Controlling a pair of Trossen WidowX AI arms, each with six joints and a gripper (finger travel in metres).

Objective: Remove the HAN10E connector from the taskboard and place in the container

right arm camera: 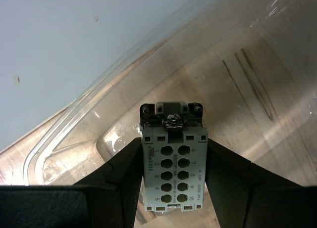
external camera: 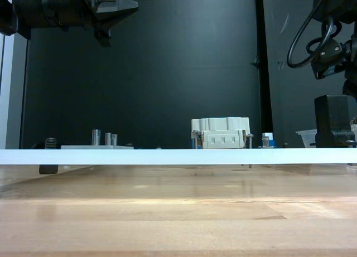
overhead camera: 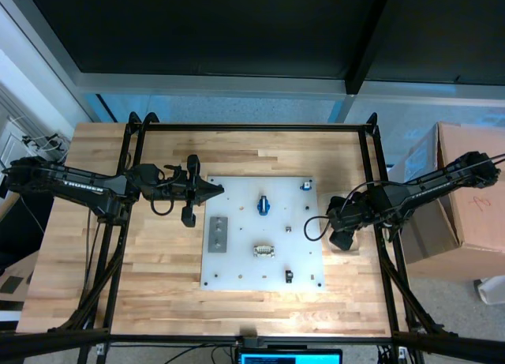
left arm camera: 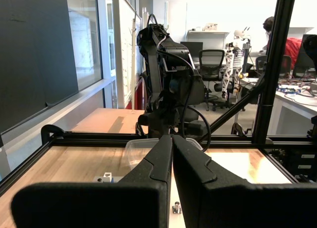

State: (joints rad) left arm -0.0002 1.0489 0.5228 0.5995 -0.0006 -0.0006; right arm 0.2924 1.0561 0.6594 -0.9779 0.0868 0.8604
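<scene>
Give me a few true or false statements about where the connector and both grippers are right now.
1. The right gripper holds the HAN10E connector. True.
2. The connector sits in its seat on the taskboard. False: it is held at the clear container beside the board.
3. The left gripper is shut. True.
4. The left gripper holds the connector. False: it holds nothing and hangs high over the board's left edge.
</scene>
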